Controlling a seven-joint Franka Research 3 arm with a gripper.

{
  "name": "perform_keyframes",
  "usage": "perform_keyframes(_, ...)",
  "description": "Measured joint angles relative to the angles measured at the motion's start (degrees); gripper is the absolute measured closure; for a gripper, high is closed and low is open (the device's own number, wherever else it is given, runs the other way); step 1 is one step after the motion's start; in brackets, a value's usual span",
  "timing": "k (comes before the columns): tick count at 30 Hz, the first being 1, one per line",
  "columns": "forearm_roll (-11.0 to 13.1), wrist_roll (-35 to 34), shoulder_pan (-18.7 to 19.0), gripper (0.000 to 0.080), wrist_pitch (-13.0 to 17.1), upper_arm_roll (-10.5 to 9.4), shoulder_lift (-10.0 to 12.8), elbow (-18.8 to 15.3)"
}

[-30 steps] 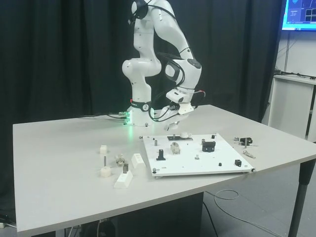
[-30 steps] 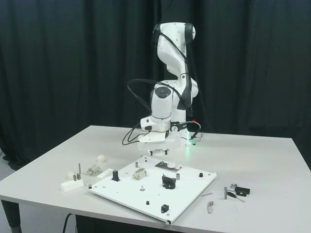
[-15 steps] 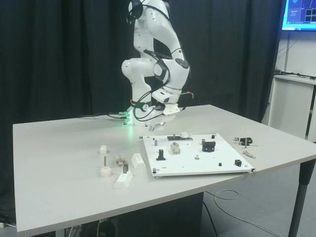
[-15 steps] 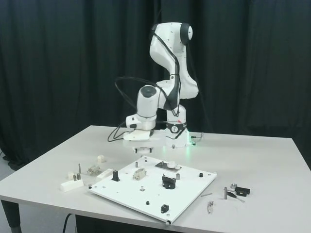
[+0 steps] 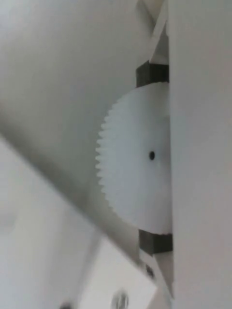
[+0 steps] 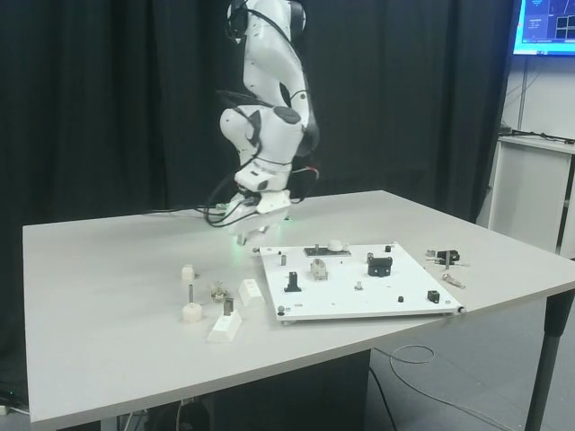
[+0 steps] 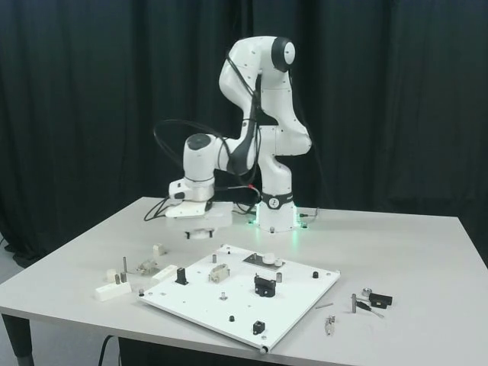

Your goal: Place large gear.

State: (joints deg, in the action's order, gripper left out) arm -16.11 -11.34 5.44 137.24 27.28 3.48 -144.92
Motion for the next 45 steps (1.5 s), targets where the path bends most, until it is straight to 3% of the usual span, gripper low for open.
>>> perform_keyframes(3, 1.37, 3.18, -0.44, 0.02, 2.58, 1.75, 1.33, 0.0)
perform_keyframes(9, 7.81, 11.6, -1.21, 0.02, 6.96, 4.01, 4.78, 0.13)
perform_keyframes(13, 11.95, 15.68, -1.33, 0.02, 8.17, 4.83, 6.83, 0.5)
perform_keyframes(16, 13.66, 17.18, -1.32, 0.02, 8.48, 5.07, 7.98, 0.9)
perform_keyframes(41, 14.55, 16.21, -1.06, 0.02, 9.32, 5.08, 8.82, 1.62)
perform_keyframes(42, 14.55, 16.11, -1.07, 0.0053, 9.39, 5.08, 8.82, 1.62)
perform_keyframes(45, 14.55, 15.84, -1.08, 0.0053, 9.54, 5.1, 8.82, 1.63)
